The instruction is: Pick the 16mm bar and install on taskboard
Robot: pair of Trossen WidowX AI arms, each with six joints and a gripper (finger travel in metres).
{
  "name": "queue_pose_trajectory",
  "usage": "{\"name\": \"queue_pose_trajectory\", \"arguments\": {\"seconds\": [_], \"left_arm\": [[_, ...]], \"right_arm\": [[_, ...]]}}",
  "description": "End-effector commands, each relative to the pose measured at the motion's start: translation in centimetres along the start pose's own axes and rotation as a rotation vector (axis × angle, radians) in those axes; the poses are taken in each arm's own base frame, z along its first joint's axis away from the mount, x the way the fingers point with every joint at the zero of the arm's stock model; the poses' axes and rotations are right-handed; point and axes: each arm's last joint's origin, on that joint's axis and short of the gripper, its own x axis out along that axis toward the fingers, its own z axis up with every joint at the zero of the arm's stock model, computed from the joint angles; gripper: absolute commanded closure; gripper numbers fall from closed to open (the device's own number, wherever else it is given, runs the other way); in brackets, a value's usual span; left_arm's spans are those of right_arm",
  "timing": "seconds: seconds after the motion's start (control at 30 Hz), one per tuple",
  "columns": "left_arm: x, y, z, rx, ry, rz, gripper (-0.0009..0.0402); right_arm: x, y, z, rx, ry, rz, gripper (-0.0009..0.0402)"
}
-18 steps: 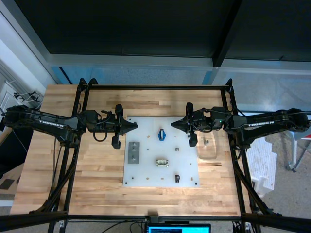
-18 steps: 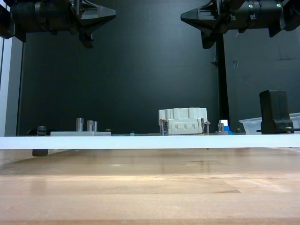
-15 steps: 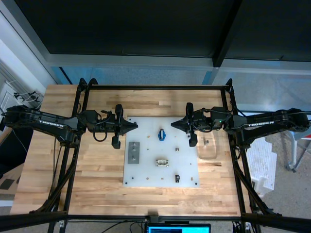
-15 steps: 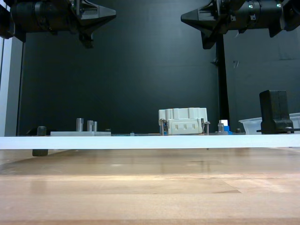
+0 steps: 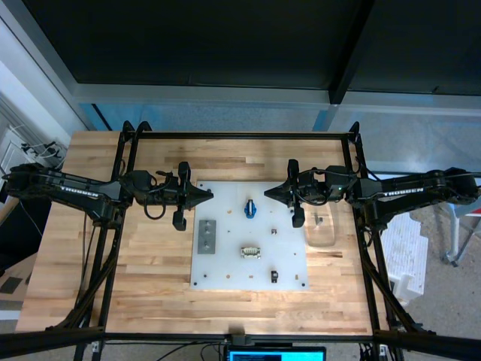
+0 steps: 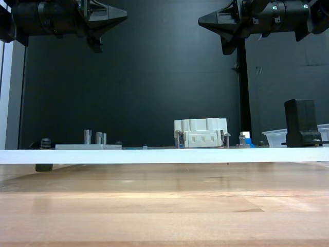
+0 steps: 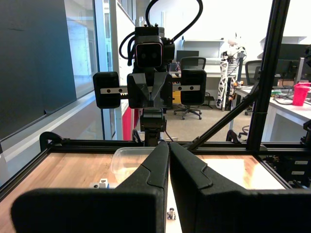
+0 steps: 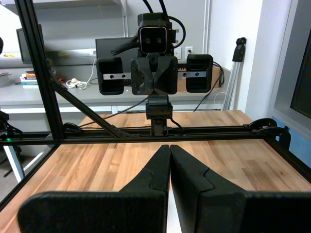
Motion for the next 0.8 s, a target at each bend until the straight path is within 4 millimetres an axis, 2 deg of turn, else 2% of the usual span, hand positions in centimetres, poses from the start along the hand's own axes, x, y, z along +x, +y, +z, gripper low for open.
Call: {"name": "queue_pose_trajectory", "arguments": {"seconds": [0.03, 0.33, 0.6, 0.8], "left_arm": [[0.0, 0.0, 0.0, 0.000, 0.000, 0.000, 0.0393], [0.0, 0.0, 0.0, 0.000, 0.000, 0.000, 0.0393], [0.0, 0.0, 0.0, 0.000, 0.000, 0.000, 0.0393], [0.0, 0.0, 0.0, 0.000, 0.000, 0.000, 0.0393]], "right_arm": [[0.0, 0.0, 0.3, 0.000, 0.027, 0.001, 0.0393], [-0.3, -0.1, 2.2, -0.050, 0.397, -0.039, 0.0393], [-2.7, -0.4, 4.1, -0.089, 0.750, -0.096, 0.0393], [-4.3, -0.6, 5.0, -0.094, 0.913, -0.100, 0.0393]]}}
